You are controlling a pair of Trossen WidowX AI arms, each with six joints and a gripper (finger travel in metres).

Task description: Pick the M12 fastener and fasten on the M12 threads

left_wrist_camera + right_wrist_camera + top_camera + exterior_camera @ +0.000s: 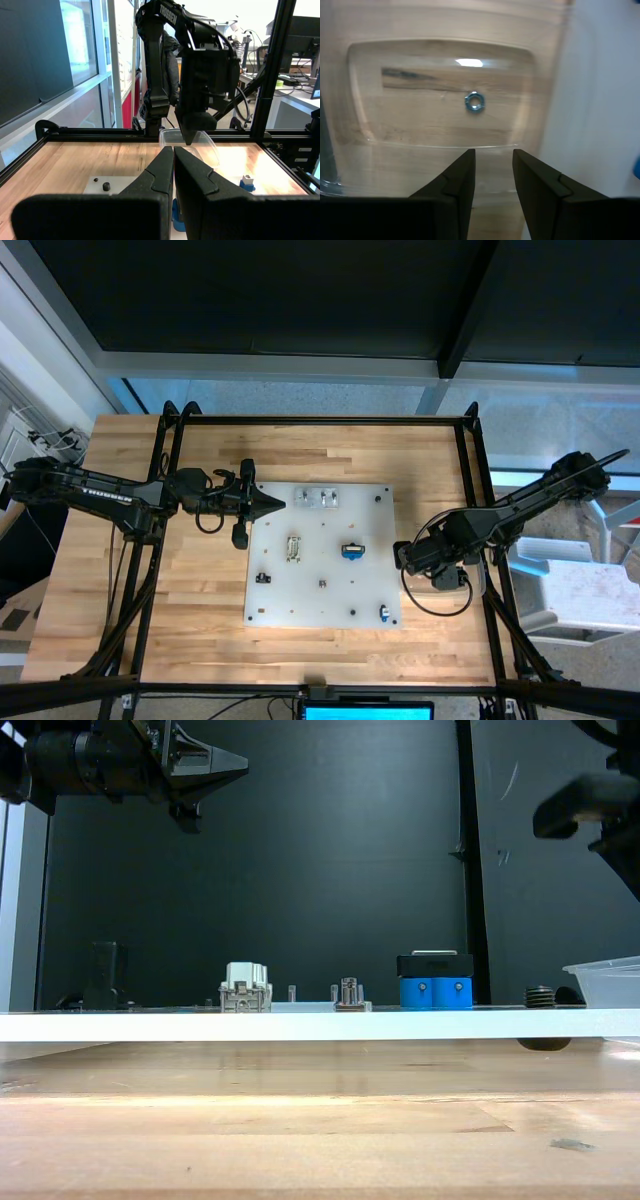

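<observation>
High view: left gripper (283, 502) hung over the board's left edge, right gripper (401, 558) beside its right. Low view: stud (541, 996) bare. Left wrist: fingers together. Right wrist: jaws apart above the nut (474, 101), lying in the tray (355, 115). Picking, seemingly; next, drop and close.

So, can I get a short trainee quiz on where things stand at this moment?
1. Fill in: the silver nut lies inside the ____.
2. Which gripper is open? A left, B right, C both.
3. True or false: the black stud shows bare ribs, with no nut on it.

Key:
1. clear tray.
2. B. The right gripper hangs open directly above the tray; the left gripper is shut, raised over the far left edge of the white board.
3. True.
</observation>
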